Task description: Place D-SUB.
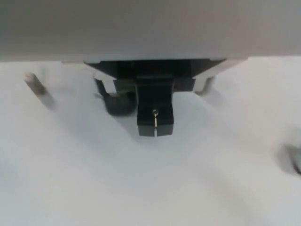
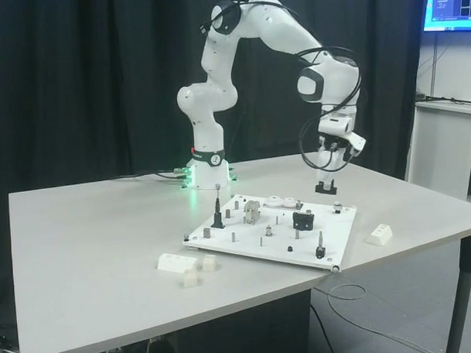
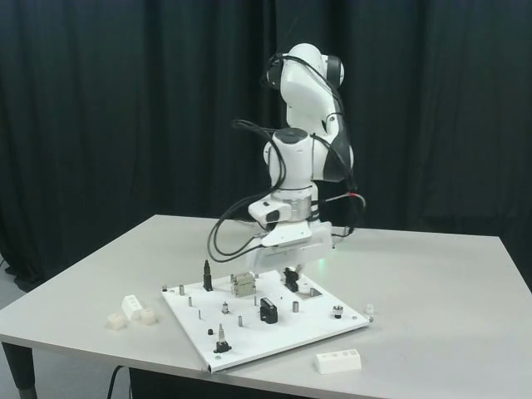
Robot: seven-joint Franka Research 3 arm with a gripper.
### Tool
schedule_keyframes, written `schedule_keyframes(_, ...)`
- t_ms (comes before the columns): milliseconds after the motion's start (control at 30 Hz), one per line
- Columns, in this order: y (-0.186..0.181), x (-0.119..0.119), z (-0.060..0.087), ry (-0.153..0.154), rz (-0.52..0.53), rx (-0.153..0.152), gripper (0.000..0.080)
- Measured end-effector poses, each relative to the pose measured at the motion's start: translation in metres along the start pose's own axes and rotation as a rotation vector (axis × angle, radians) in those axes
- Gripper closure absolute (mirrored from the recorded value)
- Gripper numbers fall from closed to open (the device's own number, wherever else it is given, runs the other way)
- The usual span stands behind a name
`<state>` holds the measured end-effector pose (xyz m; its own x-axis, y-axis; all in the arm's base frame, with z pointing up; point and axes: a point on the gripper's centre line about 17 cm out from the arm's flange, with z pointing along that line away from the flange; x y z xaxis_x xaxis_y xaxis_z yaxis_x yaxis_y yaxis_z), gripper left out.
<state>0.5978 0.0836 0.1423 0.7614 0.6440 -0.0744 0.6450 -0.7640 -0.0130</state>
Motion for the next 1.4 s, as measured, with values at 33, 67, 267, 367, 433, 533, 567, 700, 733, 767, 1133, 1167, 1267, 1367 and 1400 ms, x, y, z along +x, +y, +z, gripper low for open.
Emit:
schedule_keyframes(33, -0.005, 0.004, -0.001, 0.005, 0.001, 0.003, 0.0649)
schedule_keyframes(67, -0.01, 0.009, -0.002, 0.01, 0.002, 0.005, 0.0649)
schedule_keyframes(267, -0.041, 0.037, -0.009, 0.033, 0.005, 0.013, 0.0649)
schedule_keyframes(367, -0.055, 0.052, -0.01, 0.041, 0.005, 0.013, 0.0649)
schedule_keyframes(433, -0.065, 0.062, -0.01, 0.044, 0.005, 0.011, 0.0649)
schedule_keyframes(533, -0.077, 0.076, -0.008, 0.046, 0.009, 0.007, 0.0649)
schedule_keyframes(567, -0.082, 0.08, -0.006, 0.046, 0.01, 0.006, 0.0649)
schedule_keyframes(700, -0.095, 0.099, 0.0, 0.047, 0.01, -0.001, 0.0649)
schedule_keyframes(733, -0.098, 0.103, 0.002, 0.046, 0.01, -0.002, 0.0649)
schedule_keyframes(767, -0.101, 0.107, 0.004, 0.046, 0.012, -0.004, 0.0649)
schedule_keyframes(1133, -0.115, 0.136, 0.033, 0.022, 0.016, -0.01, 0.0649)
schedule_keyframes(1167, -0.116, 0.137, 0.036, 0.018, 0.015, -0.008, 0.0649)
schedule_keyframes(1267, -0.121, 0.141, 0.045, 0.01, 0.016, 0.0, 0.0649)
schedule_keyframes(1367, -0.127, 0.146, 0.054, 0.004, 0.017, 0.008, 0.0649)
schedule_keyframes(1400, -0.129, 0.147, 0.057, 0.001, 0.018, 0.011, 0.0649)
